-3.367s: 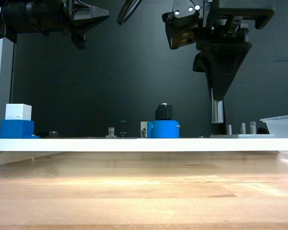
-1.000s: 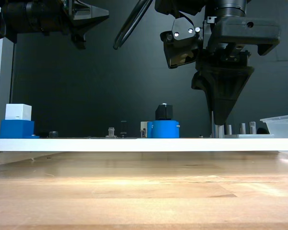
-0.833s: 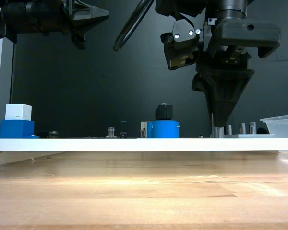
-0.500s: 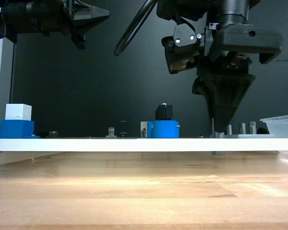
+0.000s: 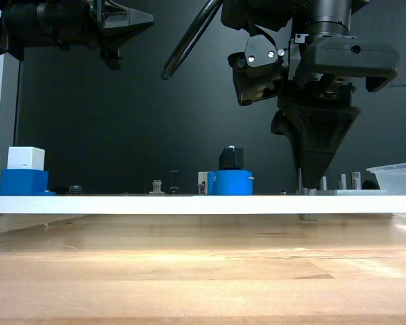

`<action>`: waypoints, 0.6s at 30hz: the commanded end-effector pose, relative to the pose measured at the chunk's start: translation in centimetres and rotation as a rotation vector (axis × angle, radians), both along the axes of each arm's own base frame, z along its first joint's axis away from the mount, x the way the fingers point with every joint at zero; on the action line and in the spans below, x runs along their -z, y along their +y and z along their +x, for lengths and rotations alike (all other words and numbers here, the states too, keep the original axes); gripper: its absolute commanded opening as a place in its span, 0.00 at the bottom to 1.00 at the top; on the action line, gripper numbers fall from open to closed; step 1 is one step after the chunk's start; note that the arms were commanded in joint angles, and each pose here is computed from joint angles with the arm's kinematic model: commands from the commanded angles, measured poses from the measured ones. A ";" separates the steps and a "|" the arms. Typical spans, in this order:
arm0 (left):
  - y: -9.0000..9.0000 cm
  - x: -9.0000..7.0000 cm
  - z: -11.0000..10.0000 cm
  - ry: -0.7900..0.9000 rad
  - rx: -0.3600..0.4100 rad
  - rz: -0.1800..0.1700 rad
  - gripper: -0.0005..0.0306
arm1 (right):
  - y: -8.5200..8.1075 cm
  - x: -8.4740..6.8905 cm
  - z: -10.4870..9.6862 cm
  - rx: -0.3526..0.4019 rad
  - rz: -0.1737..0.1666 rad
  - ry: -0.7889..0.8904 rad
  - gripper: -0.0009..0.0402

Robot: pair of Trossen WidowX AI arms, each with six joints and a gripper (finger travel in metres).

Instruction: Pick the 16mm cylinder and place it in the taskboard

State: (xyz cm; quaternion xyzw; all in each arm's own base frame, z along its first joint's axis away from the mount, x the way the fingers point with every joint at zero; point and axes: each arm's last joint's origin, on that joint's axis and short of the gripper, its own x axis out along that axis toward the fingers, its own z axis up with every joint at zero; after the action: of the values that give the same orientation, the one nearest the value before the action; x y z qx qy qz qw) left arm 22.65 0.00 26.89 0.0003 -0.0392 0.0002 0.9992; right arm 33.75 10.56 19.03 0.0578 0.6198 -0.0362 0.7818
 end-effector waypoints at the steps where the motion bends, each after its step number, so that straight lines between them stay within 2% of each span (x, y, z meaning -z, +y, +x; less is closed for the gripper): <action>1: 0.0 0.0 0.0 0.000 0.000 0.000 0.02 | 0.0 0.0 0.0 0.001 0.000 0.000 0.22; 9: 0.0 0.0 0.0 0.000 0.000 0.000 0.02 | 0.0 0.0 0.0 0.001 -0.004 -0.001 0.36; 18: 0.0 0.0 0.0 0.000 0.000 0.000 0.02 | 0.0 -0.7 -0.2 0.002 -0.001 -0.011 0.41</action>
State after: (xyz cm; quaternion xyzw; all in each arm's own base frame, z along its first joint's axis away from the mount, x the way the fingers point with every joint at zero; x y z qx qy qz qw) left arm 22.65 0.00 26.90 0.0003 -0.0392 0.0000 0.9992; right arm 33.67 10.52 19.33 0.0568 0.6187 -0.0379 0.7826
